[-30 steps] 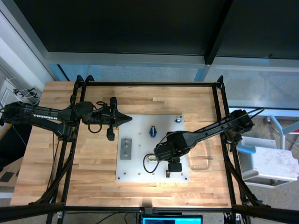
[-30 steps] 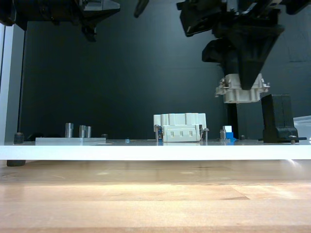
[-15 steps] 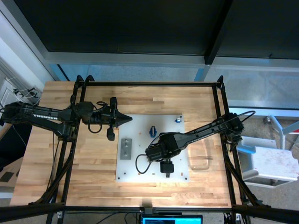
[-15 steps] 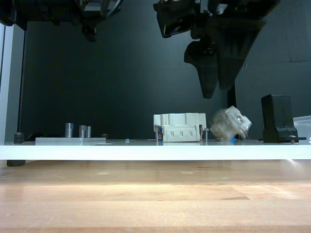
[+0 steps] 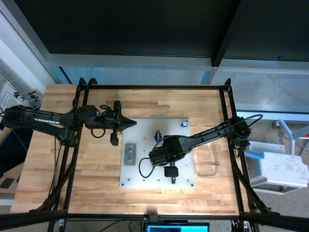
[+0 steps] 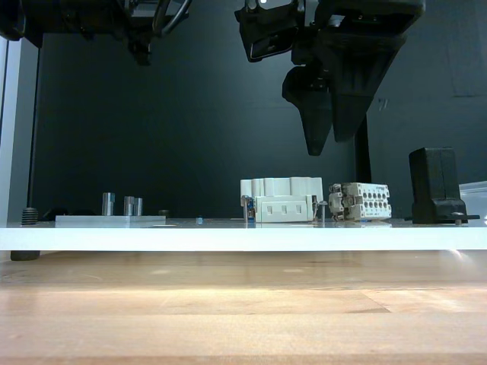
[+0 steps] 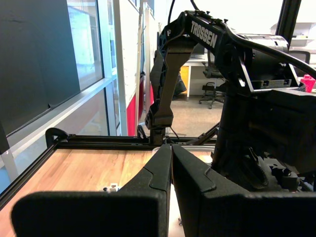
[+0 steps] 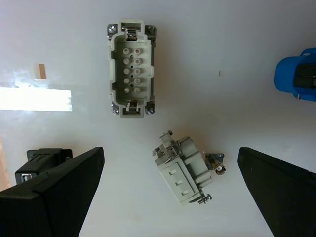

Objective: Pick the HAN10E connector and install in the HAN10E hub

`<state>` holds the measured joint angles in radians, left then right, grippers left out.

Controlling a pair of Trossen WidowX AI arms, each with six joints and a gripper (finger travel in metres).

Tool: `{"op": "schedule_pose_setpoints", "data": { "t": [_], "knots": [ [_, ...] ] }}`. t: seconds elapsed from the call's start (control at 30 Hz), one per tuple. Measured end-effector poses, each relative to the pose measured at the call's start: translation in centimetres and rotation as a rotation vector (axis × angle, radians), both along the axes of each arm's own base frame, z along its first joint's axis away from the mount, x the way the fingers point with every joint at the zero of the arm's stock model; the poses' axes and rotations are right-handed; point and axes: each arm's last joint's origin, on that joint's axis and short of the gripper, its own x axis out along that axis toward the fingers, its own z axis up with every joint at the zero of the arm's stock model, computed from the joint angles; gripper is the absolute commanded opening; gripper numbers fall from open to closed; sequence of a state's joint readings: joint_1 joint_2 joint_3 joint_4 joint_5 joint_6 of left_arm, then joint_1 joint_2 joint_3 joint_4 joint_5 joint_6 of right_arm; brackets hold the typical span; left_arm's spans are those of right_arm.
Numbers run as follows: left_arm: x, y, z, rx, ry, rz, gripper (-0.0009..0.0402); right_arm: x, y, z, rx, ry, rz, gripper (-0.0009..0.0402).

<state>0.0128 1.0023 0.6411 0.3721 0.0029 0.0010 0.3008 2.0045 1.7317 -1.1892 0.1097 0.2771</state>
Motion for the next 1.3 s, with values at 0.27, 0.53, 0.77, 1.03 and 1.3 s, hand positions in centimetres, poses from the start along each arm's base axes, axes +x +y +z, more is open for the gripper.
{"op": "schedule_pose_setpoints", "data": {
  "t": [0.27, 0.53, 0.77, 1.03, 1.3],
  "knots": [
    [0.0, 0.0, 0.0, 0.0, 0.0, 0.0, 0.0, -0.1, 0.0, 0.1, -0.001, -0.004, 0.001, 0.0361],
    [0.0, 0.0, 0.0, 0.0, 0.0, 0.0, 0.0, -1.8, 0.8, -0.4, -0.033, 0.034, 0.116, 0.0362],
    [0.0, 0.0, 0.0, 0.0, 0.001, 0.0, 0.0, -3.3, 0.0, -0.6, -0.063, 0.06, 0.218, 0.0361],
    [0.0, 0.0, 0.0, 0.0, 0.0, 0.0, 0.0, -3.2, -1.5, -2.3, -0.075, 0.078, 0.297, 0.0361],
    [0.0, 0.0, 0.0, 0.0, 0.0, 0.0, 0.0, -3.7, -1.7, -3.7, -0.029, 0.05, 0.374, 0.036]
  ]
}}
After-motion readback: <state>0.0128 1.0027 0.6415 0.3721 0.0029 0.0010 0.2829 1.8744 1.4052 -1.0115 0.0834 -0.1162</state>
